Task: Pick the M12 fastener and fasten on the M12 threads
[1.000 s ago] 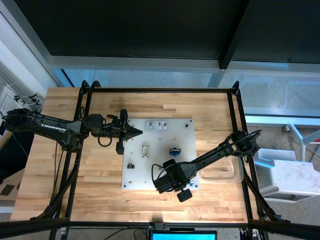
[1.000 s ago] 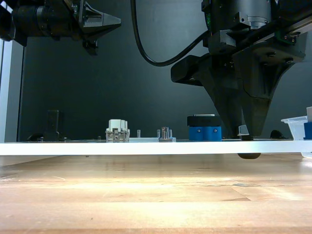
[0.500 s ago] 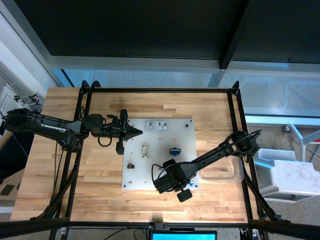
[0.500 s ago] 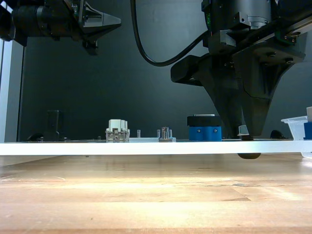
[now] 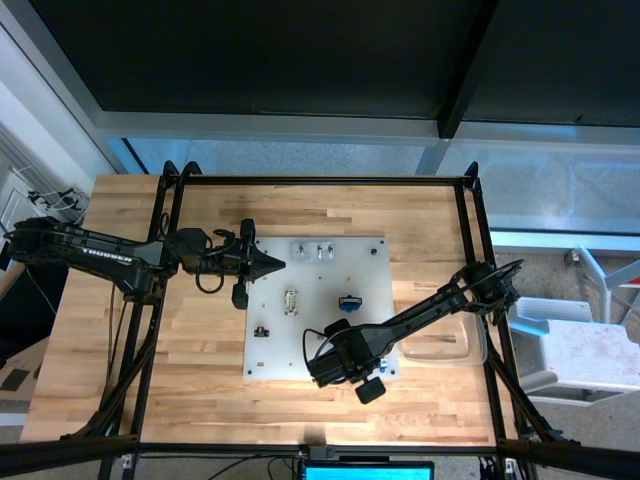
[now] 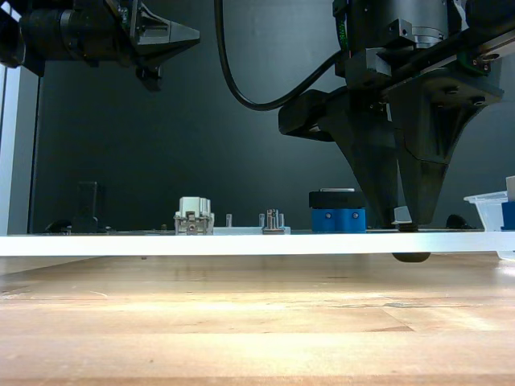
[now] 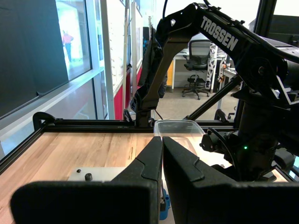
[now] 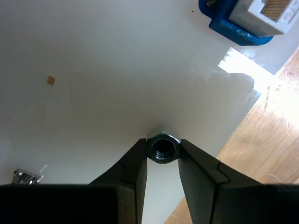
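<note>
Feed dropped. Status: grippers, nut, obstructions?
Left gripper shut, parked high over board's far left. Right gripper shut on M12 nut, down at board's near right. Stud not visible; no obstruction seen.

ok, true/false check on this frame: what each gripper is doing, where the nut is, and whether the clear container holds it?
1. The right gripper is shut on the nut. True.
2. The nut lies in the clear container. False: it is clamped between the right gripper's fingers, over the white board.
3. The left gripper holds a part. False: it is shut on nothing, raised above the board's left edge.
4. The right gripper is down low over the board's near right part. True.
</note>
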Controlling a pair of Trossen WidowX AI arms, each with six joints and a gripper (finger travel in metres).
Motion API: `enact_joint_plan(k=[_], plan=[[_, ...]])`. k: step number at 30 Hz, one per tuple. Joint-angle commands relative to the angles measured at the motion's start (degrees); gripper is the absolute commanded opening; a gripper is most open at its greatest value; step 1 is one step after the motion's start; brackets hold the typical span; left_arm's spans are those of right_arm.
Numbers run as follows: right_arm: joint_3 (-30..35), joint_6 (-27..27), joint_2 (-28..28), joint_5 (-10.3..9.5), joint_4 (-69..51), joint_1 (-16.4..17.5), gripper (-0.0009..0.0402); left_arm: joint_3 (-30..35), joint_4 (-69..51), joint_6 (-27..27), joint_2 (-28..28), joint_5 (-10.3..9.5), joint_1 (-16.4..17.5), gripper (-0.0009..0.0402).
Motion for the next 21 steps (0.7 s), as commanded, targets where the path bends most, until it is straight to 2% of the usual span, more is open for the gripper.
enact_joint_plan(k=[1, 11, 21], plan=[[0.2, 0.6, -0.1, 0.09, -0.1, 0.1, 0.0032, 0.0, 0.0, 0.0, 0.0, 0.00, 0.0, 0.0000], [0.2, 2.1, -0.4, -0.35, 0.7, 0.4, 0.0097, 0.0, 0.0, 0.0, 0.0, 0.00, 0.0, 0.0000], [0.9, 2.3, -0.9, -1.42, 0.7, 0.5, 0.0122, 0.0, 0.0, 0.0, 0.0, 0.00, 0.0, 0.0000]])
